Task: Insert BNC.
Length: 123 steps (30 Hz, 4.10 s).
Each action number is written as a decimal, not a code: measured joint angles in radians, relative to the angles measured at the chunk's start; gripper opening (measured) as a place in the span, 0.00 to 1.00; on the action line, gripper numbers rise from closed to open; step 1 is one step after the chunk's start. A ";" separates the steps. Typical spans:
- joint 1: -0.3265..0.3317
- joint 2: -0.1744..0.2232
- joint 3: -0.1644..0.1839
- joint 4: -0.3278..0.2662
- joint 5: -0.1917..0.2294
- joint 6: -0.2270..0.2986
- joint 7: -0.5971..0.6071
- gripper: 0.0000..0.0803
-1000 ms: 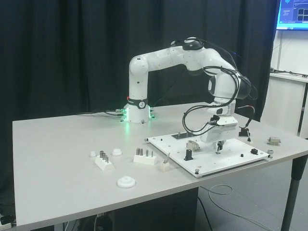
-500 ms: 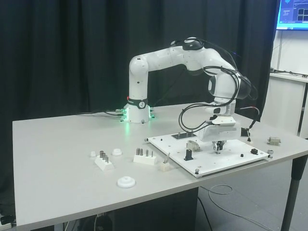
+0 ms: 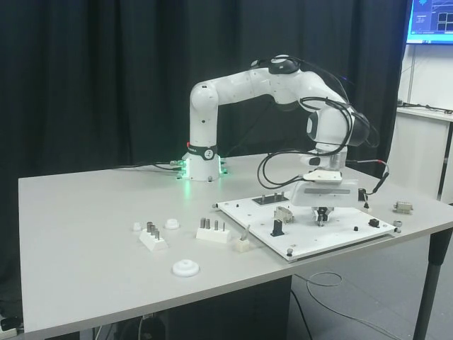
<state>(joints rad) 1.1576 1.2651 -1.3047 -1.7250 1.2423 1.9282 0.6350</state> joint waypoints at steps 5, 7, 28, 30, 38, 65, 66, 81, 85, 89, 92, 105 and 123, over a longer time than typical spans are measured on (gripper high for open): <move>0.000 0.000 0.000 0.000 0.000 0.000 0.044 0.15; 0.000 0.000 0.000 0.000 0.000 0.000 0.065 0.15; -0.002 -0.001 0.000 0.000 0.004 -0.001 0.172 0.15; -0.003 -0.001 0.000 0.000 0.006 -0.003 0.184 0.15; -0.013 -0.004 0.000 0.003 0.022 -0.018 0.243 0.15; -0.038 -0.006 -0.001 0.015 0.048 -0.053 0.280 0.15; -0.038 -0.006 -0.001 0.015 0.048 -0.053 0.280 0.15; -0.046 -0.006 0.000 0.019 0.057 -0.060 0.342 0.15; -0.047 -0.006 -0.001 0.021 0.057 -0.063 0.383 0.15; -0.049 -0.006 -0.001 0.023 0.057 -0.066 0.399 0.15; -0.049 -0.006 -0.001 0.023 0.057 -0.067 0.421 0.15; -0.050 -0.006 -0.001 0.023 0.057 -0.067 0.543 0.15; -0.051 -0.006 -0.001 0.025 0.056 -0.071 0.346 0.15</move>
<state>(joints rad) 1.1065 1.2594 -1.3061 -1.6997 1.2983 1.8568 0.9806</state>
